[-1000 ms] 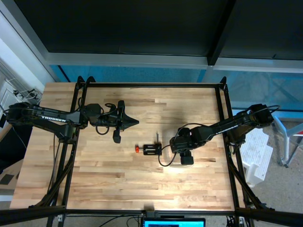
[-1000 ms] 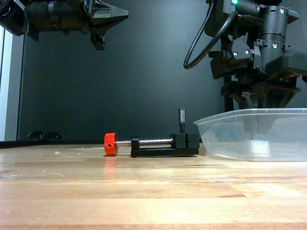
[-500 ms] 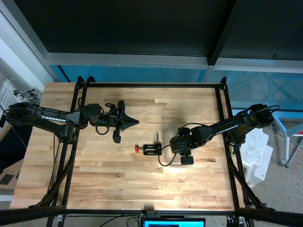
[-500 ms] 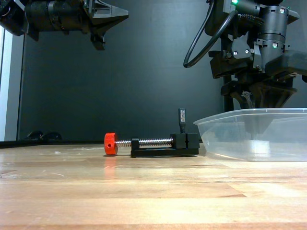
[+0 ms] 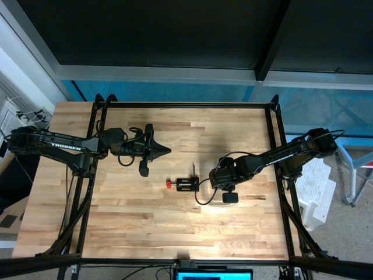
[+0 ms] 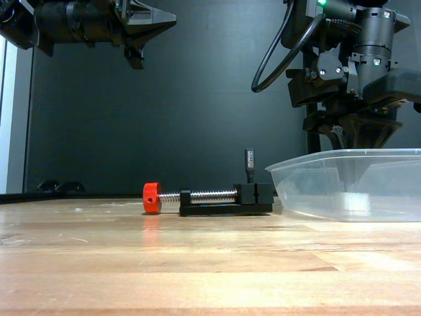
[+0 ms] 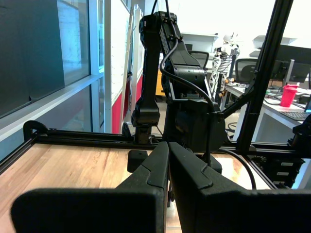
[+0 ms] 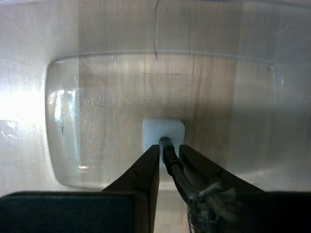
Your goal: Pick the usb-c connector and install on the hub
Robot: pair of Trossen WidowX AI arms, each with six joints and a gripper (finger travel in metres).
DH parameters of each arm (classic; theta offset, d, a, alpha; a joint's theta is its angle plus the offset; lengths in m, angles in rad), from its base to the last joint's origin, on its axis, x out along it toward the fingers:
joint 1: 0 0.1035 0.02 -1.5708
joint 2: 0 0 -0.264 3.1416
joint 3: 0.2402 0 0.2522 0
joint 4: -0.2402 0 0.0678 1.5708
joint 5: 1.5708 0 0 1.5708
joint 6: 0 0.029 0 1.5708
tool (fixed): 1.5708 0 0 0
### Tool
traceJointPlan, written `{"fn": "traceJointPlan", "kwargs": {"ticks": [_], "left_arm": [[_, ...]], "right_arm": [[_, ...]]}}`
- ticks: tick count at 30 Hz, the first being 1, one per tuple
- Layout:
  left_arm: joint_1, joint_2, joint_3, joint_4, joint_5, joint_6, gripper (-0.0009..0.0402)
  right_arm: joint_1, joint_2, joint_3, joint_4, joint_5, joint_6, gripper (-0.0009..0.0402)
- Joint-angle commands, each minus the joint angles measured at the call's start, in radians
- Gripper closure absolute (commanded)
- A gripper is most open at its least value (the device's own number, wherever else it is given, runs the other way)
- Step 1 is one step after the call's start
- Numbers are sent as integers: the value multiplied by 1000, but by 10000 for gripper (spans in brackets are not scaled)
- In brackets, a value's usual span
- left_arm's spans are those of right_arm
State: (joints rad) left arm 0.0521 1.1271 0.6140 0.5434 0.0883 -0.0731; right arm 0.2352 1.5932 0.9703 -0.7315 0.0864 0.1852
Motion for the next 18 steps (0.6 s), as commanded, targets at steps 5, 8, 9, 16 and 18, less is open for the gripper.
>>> {"fn": "traceJointPlan", "kwargs": {"ticks": [5, 8, 9, 16, 18], "left_arm": [[0, 0, 0, 0, 0, 0, 393], [0, 0, 0, 0, 0, 0, 393], [0, 0, 0, 0, 0, 0, 393], [0, 0, 0, 0, 0, 0, 393], [0, 0, 0, 0, 0, 0, 393]], "right_arm": [[0, 0, 0, 2, 0, 1, 384], [0, 0, 0, 2, 0, 1, 395], [0, 0, 0, 1, 0, 1, 392], [0, 0, 0, 1, 0, 1, 393], [0, -6, 1, 0, 0, 1, 393]]}}
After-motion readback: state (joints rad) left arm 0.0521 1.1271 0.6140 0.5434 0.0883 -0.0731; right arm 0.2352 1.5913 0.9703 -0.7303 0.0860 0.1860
